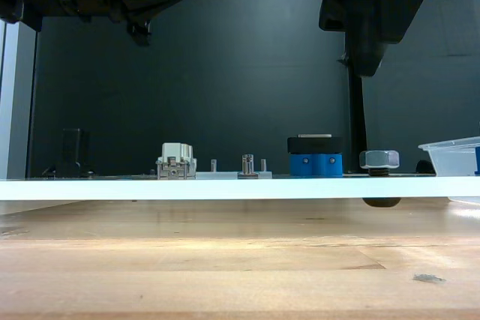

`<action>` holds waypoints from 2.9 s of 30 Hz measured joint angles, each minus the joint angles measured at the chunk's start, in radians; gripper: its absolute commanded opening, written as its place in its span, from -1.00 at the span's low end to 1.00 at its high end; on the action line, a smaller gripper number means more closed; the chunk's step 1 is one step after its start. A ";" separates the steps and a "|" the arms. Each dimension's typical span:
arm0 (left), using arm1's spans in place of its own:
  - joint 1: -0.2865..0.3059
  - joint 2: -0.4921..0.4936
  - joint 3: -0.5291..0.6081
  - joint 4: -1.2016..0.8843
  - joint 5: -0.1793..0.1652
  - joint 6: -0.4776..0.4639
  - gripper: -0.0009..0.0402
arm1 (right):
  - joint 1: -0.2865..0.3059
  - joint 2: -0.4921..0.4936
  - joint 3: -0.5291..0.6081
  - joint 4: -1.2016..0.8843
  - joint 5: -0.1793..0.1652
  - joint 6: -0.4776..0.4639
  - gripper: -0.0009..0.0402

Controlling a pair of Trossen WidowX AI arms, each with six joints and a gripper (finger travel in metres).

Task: Pick the M12 fastener and fasten on the M12 threads

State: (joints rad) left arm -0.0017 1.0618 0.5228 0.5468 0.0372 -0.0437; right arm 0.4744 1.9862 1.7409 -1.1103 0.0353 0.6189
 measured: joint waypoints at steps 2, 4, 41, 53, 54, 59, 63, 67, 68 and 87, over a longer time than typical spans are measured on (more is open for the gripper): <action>0.000 0.000 0.000 0.000 0.000 0.000 -0.96 | 0.000 0.000 0.000 0.000 -0.001 -0.010 0.02; 0.000 0.000 0.000 0.000 0.000 0.000 -0.96 | 0.001 0.001 0.000 0.000 -0.001 -0.031 -0.07; 0.000 0.000 0.000 0.000 0.000 0.000 -0.96 | 0.051 0.003 -0.134 0.092 0.095 0.012 -0.96; 0.000 0.000 0.000 0.000 0.000 0.000 -0.96 | 0.026 0.032 -0.167 0.146 0.104 0.006 -0.96; 0.000 0.000 0.000 0.000 0.000 0.000 -0.96 | 0.024 0.034 -0.167 0.144 0.105 0.005 -0.96; 0.000 0.000 0.000 0.000 0.000 0.000 -0.96 | 0.027 0.038 -0.167 0.147 0.107 0.004 -0.96; 0.000 0.000 0.000 0.000 0.000 0.000 -0.96 | 0.026 0.038 -0.168 0.146 0.127 0.004 -0.96; 0.000 0.000 0.000 0.000 0.000 0.000 -0.96 | 0.026 0.038 -0.169 0.147 0.128 0.004 -0.96; 0.000 0.000 0.000 0.000 0.000 0.000 -0.96 | 0.026 0.038 -0.169 0.148 0.127 0.005 -0.96; 0.000 0.000 0.000 0.000 0.000 0.000 -0.96 | 0.027 0.034 -0.195 0.215 -0.201 -0.023 -0.96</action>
State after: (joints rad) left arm -0.0017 1.0618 0.5224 0.5472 0.0368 -0.0437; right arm 0.5014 2.0201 1.5459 -0.8955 -0.1661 0.5957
